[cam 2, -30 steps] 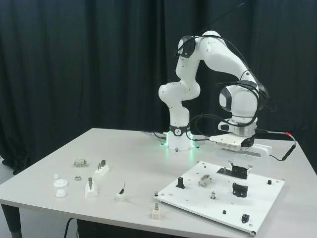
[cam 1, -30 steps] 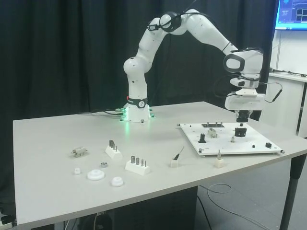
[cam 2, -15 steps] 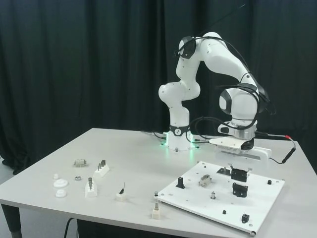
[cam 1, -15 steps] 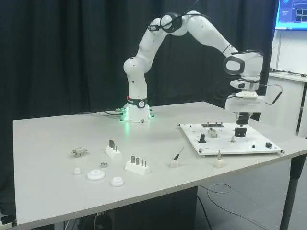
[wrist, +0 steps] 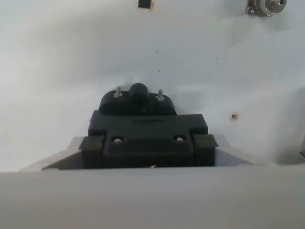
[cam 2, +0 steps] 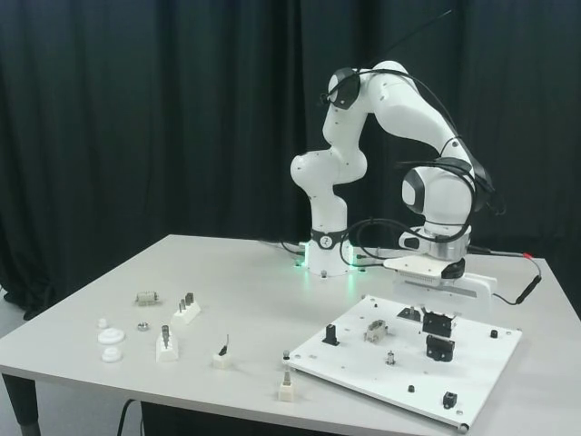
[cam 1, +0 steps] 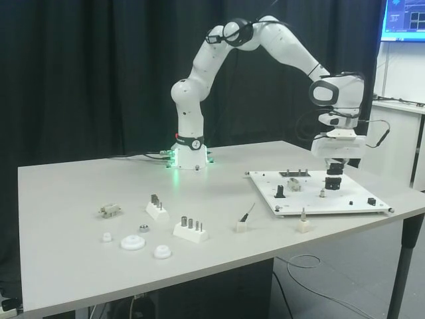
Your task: Insert D-SUB.
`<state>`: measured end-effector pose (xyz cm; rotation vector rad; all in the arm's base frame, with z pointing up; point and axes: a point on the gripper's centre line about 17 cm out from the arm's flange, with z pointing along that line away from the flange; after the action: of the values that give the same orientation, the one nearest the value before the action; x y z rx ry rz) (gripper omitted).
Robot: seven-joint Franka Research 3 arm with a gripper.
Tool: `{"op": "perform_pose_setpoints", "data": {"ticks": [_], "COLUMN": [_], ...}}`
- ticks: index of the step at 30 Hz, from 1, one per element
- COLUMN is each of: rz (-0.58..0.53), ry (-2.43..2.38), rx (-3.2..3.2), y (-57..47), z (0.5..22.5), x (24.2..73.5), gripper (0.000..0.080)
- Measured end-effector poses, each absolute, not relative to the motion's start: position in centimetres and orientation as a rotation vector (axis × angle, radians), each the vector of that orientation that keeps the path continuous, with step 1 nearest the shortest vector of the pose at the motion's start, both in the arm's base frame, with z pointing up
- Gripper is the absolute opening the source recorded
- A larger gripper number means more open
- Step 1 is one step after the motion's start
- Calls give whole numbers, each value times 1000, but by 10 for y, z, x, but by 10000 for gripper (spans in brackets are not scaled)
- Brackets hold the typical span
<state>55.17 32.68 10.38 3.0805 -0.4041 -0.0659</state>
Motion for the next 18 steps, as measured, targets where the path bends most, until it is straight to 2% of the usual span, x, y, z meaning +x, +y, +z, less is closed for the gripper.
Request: {"op": "perform_pose_setpoints", "data": {"ticks": [18], "rz": [-75], "ry": [-389], "rx": [3077], "y": [330], "z": [97], "x": [548], "gripper": [387]}}
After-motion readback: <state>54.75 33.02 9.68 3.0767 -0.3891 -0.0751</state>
